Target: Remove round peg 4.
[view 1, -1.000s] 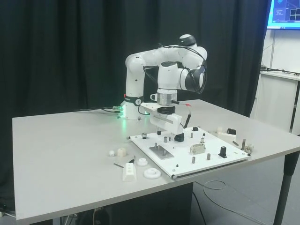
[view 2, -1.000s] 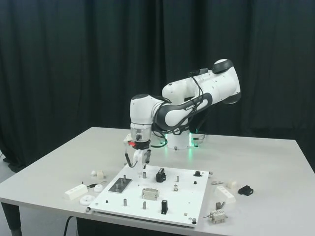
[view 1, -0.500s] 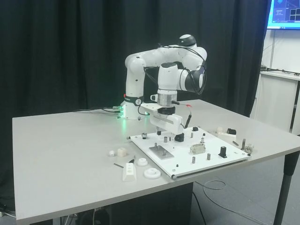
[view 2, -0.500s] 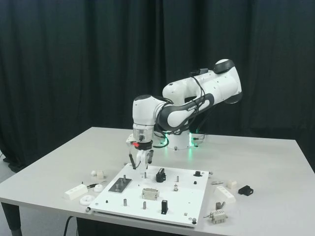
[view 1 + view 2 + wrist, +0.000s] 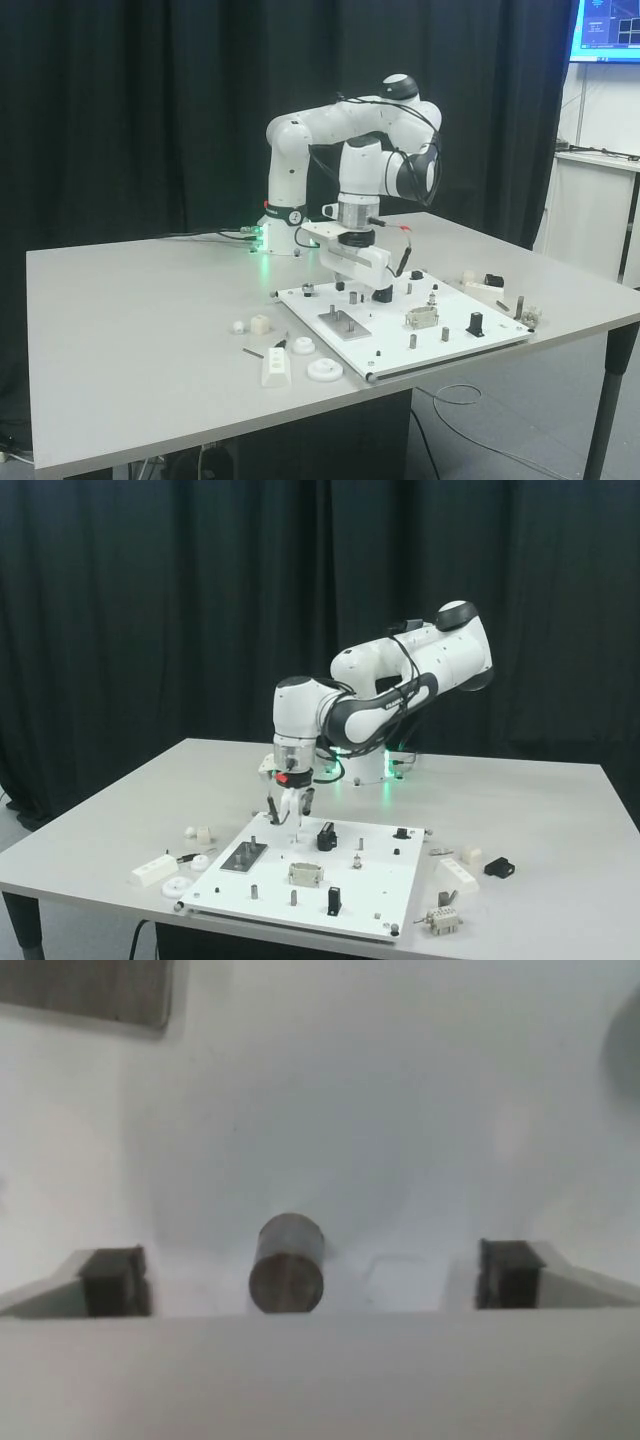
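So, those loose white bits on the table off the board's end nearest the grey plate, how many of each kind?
Flat discs: 2
Long block: 1
Small cube: 1
Small round piece: 1
Total: 5

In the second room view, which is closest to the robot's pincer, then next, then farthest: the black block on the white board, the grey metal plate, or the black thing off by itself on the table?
1. Black block, just beside the pincer.
2. Grey metal plate, nearer the board's front.
3. Lone black thing, across the table beyond the board.
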Motion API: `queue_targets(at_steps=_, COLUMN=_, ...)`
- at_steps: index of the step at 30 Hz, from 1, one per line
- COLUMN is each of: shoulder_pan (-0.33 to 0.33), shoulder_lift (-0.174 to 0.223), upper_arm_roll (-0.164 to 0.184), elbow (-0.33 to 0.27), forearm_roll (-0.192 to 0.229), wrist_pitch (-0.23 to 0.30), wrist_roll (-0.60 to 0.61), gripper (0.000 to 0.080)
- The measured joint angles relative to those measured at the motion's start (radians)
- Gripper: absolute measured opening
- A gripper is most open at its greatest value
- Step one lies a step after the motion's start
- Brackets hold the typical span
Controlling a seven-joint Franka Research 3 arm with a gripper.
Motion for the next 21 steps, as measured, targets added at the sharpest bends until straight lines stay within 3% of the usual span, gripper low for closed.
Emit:
queue_targets(at_steps=7, shoulder_pan=0.005, shoulder_lift=0.0, upper_arm_roll=0.004, elbow=0.0, forearm_roll=0.0, wrist_pitch=0.003, wrist_roll=-0.061, gripper=0.08)
queue_targets(at_steps=8, shoulder_pan=0.005, shoulder_lift=0.0, upper_arm_roll=0.005, elbow=0.0, forearm_roll=0.0, wrist_pitch=0.004, wrist_roll=-0.069, gripper=0.0514)
queue_targets(at_steps=12, shoulder_pan=0.005, shoulder_lift=0.0, upper_arm_roll=0.007, elbow=-0.001, forearm_roll=0.003, wrist_pitch=0.006, wrist_roll=-0.07, gripper=0.0514)
queue_targets(at_steps=13, shoulder_pan=0.005, shoulder_lift=0.0, upper_arm_roll=0.008, elbow=-0.002, forearm_roll=0.006, wrist_pitch=0.007, wrist_roll=-0.07, gripper=0.0338)
queue_targets(at_steps=18, shoulder_pan=0.005, shoulder_lift=0.0, upper_arm_roll=0.01, elbow=-0.007, forearm_roll=0.037, wrist_pitch=0.019, wrist_roll=-0.069, gripper=0.0338)
queue_targets(at_steps=19, shoulder_pan=0.006, shoulder_lift=0.0, upper_arm_roll=0.01, elbow=-0.008, forearm_roll=0.039, wrist_pitch=0.019, wrist_roll=-0.068, gripper=0.0153)
queue_targets(at_steps=21, shoulder_pan=0.007, shoulder_lift=-0.001, upper_arm_roll=0.01, elbow=-0.01, forearm_roll=0.043, wrist_pitch=0.021, wrist_roll=-0.067, gripper=0.0153)
